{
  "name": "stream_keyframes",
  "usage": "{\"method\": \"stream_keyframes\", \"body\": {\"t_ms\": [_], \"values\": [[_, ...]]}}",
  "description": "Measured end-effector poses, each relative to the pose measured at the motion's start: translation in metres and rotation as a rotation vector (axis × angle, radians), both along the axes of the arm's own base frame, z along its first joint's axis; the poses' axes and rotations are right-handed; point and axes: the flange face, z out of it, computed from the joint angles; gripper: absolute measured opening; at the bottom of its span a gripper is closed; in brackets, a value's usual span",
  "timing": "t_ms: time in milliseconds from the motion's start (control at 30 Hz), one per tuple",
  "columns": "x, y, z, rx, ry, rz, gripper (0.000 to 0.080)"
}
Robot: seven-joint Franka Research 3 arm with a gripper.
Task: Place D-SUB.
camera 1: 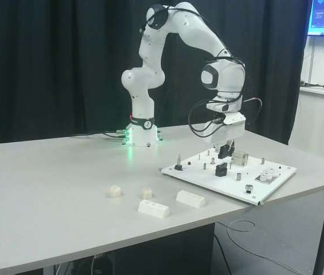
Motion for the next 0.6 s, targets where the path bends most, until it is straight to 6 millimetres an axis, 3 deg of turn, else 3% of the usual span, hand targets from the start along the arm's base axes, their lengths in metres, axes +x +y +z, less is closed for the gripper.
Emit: {"method": "stream_keyframes", "body": {"t_ms": [600], "values": [[-0.0002, -0.0045, 0.0113, 0.001, -0.001, 0.001, 0.0390]]}}
